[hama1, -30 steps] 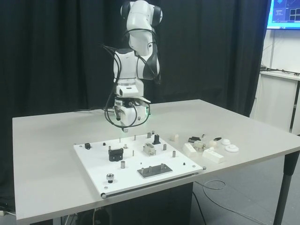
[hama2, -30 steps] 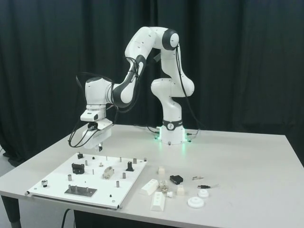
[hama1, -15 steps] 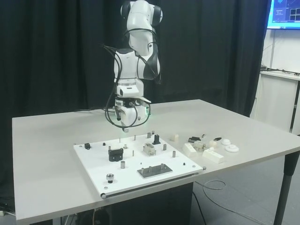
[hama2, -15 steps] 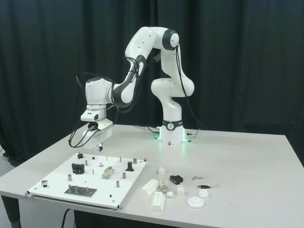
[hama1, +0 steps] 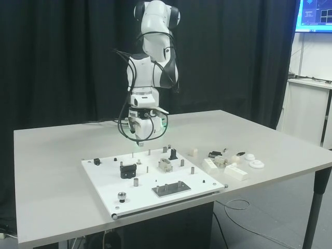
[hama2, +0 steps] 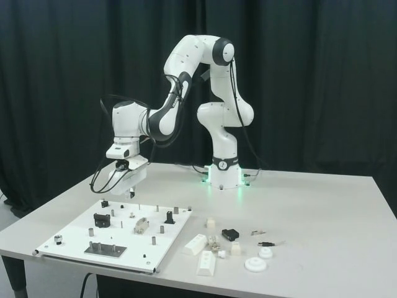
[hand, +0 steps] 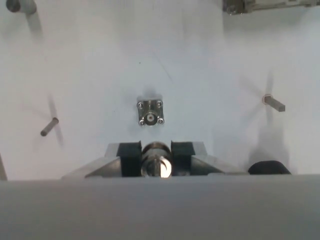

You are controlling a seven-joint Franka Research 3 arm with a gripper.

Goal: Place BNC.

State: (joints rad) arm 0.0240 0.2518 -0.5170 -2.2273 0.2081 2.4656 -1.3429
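One BNC plug (hand: 156,159) is clamped between the jaws of the gripper (hama1: 141,136), which hangs above the rear of the white board (hama1: 104,181) on the desk (hama1: 46,155). Over the last second the wrist has risen slightly in both room views, so the plug is well clear of the board; in the wrist view the square BNC socket (hand: 150,113) lies just ahead of the plug. Judged from this, placement is not yet done: alignment over the socket and a descent remain.
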